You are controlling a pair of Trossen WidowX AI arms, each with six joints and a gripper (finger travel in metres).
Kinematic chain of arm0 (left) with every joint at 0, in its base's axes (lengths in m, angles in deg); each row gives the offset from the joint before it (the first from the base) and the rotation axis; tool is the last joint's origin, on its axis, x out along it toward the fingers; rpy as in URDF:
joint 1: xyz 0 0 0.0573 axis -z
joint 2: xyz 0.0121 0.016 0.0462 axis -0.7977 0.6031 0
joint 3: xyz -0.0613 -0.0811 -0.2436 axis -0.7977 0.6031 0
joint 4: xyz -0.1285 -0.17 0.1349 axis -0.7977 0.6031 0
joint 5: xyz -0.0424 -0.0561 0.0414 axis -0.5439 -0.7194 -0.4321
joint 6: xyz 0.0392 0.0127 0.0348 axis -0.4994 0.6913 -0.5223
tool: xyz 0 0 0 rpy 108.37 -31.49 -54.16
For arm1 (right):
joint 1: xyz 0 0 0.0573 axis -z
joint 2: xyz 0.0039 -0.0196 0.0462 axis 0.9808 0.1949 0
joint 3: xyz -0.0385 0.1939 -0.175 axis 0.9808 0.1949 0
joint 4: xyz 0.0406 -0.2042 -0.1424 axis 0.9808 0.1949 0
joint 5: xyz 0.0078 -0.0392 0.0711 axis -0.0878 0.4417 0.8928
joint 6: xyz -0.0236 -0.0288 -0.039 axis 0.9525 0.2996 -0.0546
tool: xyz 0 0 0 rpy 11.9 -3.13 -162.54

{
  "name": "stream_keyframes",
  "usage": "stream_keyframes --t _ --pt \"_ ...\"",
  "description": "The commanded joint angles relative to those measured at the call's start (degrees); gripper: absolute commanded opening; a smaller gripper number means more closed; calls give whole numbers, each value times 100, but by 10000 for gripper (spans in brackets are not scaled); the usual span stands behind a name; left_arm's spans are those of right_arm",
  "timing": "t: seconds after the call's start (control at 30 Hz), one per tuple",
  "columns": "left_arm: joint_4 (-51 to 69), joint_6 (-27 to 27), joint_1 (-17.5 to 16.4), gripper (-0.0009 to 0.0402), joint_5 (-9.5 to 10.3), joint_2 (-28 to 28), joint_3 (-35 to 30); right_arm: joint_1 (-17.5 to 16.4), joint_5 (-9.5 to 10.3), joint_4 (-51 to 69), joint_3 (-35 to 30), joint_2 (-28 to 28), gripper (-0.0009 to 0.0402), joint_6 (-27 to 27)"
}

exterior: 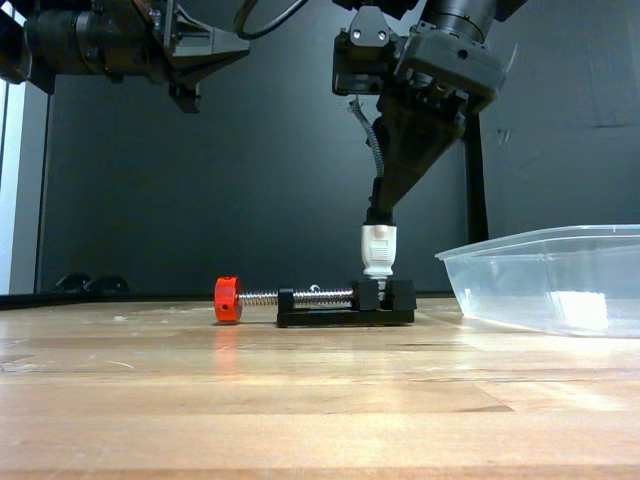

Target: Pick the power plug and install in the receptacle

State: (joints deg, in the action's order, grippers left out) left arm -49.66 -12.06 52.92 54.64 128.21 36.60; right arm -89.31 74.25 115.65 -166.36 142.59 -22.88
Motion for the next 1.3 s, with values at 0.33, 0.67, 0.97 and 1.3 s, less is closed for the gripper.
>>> stream_keyframes --t 0.33,0.67,0.97,1.3 --pt "-2 -2 0 0 0 0 0 -9 138 483 -57 -739 185 -31" --pt "-2 -2 0 0 0 0 0 -7 133 610 -55 -1060 185 -28" --pt "-2 0 0 0 0 0 0 79 111 -719 1252 -2437 101 37" --pt "0 0 -2 0 0 0 0 284 -179 -3029 2983 -4179 7 520"
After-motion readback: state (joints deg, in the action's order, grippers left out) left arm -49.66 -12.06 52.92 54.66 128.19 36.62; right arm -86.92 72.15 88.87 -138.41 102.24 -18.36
